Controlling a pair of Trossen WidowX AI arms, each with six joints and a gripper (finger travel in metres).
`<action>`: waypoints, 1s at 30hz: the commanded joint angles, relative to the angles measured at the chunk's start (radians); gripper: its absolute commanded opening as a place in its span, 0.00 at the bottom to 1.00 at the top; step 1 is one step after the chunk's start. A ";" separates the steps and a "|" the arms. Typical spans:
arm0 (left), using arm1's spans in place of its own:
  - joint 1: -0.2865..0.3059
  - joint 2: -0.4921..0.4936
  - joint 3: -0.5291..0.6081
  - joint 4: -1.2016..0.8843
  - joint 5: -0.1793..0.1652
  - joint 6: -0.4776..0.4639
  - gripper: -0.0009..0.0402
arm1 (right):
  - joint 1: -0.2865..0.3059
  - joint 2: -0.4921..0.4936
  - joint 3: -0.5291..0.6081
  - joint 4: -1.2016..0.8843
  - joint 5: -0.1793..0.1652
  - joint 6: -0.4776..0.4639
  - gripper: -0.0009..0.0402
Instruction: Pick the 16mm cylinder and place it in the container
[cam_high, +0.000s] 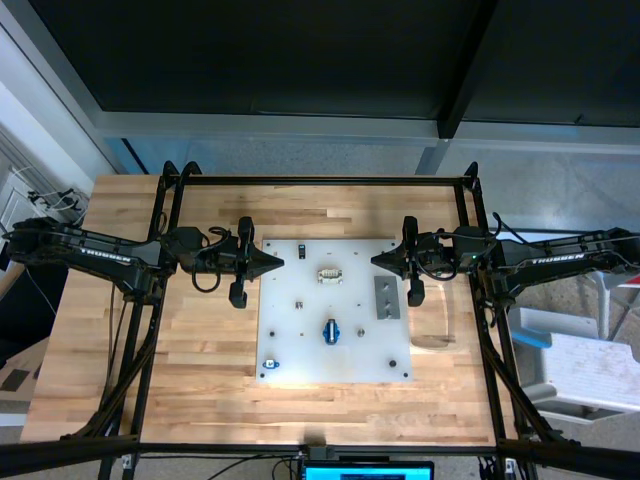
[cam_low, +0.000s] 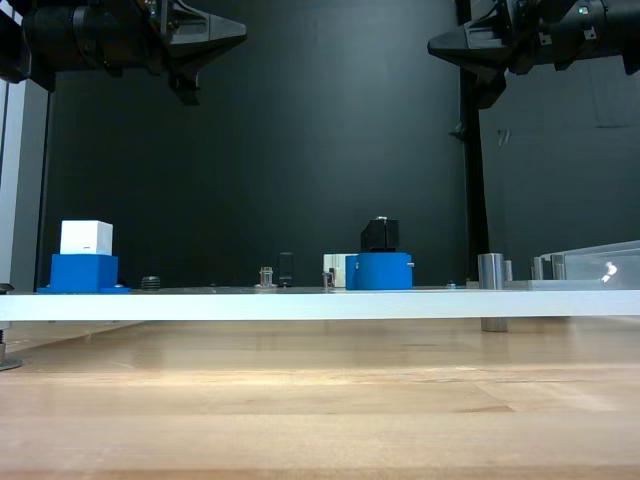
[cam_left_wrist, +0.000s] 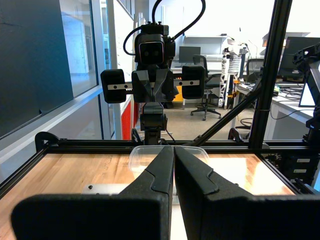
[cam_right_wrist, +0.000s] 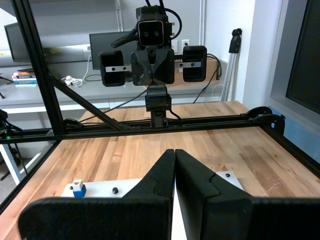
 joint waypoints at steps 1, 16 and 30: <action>0.000 0.000 0.000 0.000 0.000 0.000 0.02 | 0.001 0.000 0.000 0.003 0.007 0.001 0.02; 0.001 0.000 0.000 0.000 0.000 0.000 0.02 | 0.000 0.010 0.088 -0.217 0.034 0.008 0.02; 0.000 0.000 0.000 0.000 0.000 0.000 0.02 | 0.001 0.207 0.455 -0.889 0.023 0.027 0.02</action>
